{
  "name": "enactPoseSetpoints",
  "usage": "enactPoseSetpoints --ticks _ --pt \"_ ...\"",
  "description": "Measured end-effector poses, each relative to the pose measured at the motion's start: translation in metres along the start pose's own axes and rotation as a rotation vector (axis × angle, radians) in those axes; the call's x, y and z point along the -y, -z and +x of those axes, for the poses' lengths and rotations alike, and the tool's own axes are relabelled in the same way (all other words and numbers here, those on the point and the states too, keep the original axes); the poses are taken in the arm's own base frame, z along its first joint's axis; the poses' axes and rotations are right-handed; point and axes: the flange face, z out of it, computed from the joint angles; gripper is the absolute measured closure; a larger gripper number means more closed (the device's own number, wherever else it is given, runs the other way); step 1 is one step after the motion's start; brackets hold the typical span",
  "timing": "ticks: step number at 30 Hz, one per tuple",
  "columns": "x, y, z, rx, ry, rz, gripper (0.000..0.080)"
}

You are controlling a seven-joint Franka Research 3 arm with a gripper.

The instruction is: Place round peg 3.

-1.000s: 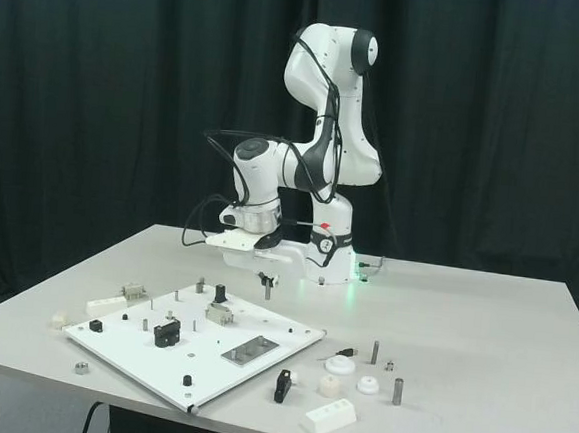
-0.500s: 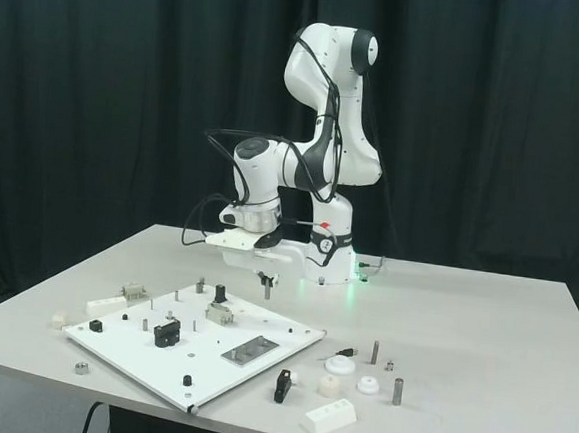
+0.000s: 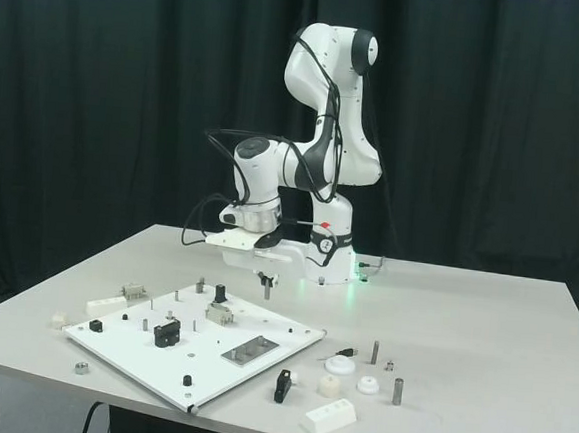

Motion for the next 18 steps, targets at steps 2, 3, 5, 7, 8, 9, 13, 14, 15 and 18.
enactPoseSetpoints --ticks 2,3,5,7,8,9,13,14,15,18 --pt "0.000 0.000 0.000 -0.001 0.001 0.001 0.0692" --pt "0.000 0.000 0.000 -0.002 0.001 0.001 0.0692" --pt "0.001 0.000 0.000 -0.003 0.002 0.002 0.0692" --pt "0.002 0.000 -0.001 -0.005 0.003 0.003 0.0692" --pt "0.002 0.001 -0.001 -0.006 0.005 0.004 0.0692" --pt "0.003 0.001 -0.001 -0.007 0.006 0.004 0.0692" --pt "0.007 0.001 -0.005 -0.010 0.017 0.006 0.0692" --pt "0.008 0.001 -0.007 -0.011 0.020 0.007 0.0692" --pt "0.010 0.002 -0.008 -0.012 0.024 0.009 0.0692" --pt "0.016 0.003 -0.014 -0.016 0.039 0.013 0.0692"
